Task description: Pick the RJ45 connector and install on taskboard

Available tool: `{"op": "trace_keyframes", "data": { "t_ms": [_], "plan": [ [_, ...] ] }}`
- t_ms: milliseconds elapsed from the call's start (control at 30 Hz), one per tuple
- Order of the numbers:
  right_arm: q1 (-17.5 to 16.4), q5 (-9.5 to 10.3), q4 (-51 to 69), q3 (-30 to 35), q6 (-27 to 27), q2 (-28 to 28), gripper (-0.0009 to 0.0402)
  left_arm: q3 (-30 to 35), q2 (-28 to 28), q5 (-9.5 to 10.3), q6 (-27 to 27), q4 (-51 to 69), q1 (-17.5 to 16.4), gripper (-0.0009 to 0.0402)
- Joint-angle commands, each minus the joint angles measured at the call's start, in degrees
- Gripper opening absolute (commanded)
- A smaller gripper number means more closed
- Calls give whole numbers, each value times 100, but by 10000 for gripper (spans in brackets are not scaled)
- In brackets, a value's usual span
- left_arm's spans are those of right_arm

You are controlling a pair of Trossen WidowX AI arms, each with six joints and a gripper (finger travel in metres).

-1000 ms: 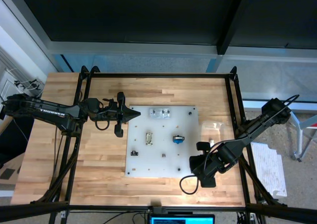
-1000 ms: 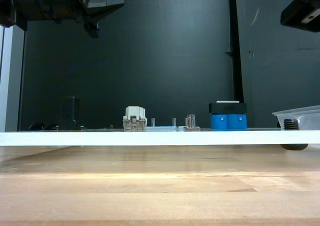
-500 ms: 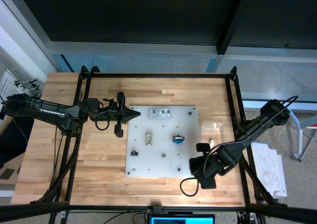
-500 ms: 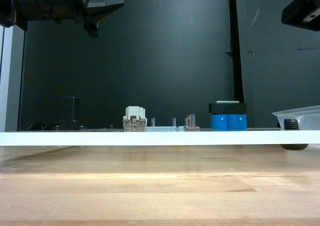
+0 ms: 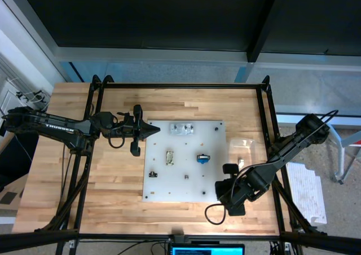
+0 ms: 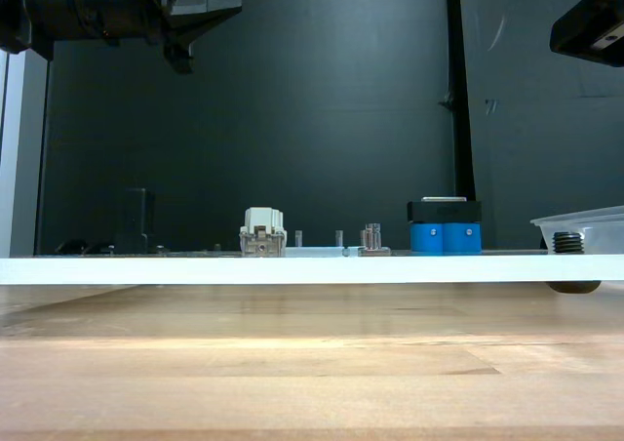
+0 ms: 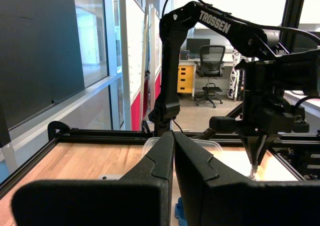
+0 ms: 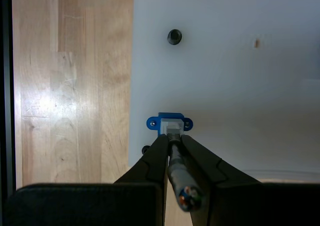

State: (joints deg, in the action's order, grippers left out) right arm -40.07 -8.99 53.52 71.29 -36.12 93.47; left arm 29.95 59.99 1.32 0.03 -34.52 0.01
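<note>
My right gripper point(image 8: 171, 138) is shut on the RJ45 connector point(image 8: 173, 131), a tiny translucent plug on a short grey cable stub point(image 8: 181, 183). The plug's tip hangs just over a small blue-flanged socket point(image 8: 169, 121) on the white taskboard point(image 8: 240, 86). From above, that right gripper point(image 5: 223, 188) hovers over the near right corner of the taskboard point(image 5: 175, 181). My left gripper point(image 5: 150, 130) is shut on nothing and held high beside the board's far left edge; its fingers point(image 7: 165, 151) meet in the left wrist view.
A clear plastic tray point(image 5: 242, 148) lies on the wood just right of the board. A blue block point(image 6: 445, 234), a beige connector housing point(image 6: 262, 234) and small silver fittings point(image 5: 183, 130) stand on the board. Black frame rails point(image 5: 264, 125) border the table.
The right arm has shifted slightly toward the near edge with the plug held. The left arm has not moved.
</note>
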Motion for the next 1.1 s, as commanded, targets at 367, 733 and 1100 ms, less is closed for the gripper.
{"op": "trace_keyframes", "data": {
  "t_ms": [367, 733, 1100],
  "plan": [
    [2, 0, 15, -35, 50, 7, 0, 0, 0, 0, -2, 0, 0, 0],
    [-13, -2, -70, -109, 37, 7, 0, 0, 2, 0, -2, 0, 0, 0],
    [-26, -48, -94, -146, 35, 7, 0, 0, 2, 0, -2, 0, 0, 0]
  ]
}}
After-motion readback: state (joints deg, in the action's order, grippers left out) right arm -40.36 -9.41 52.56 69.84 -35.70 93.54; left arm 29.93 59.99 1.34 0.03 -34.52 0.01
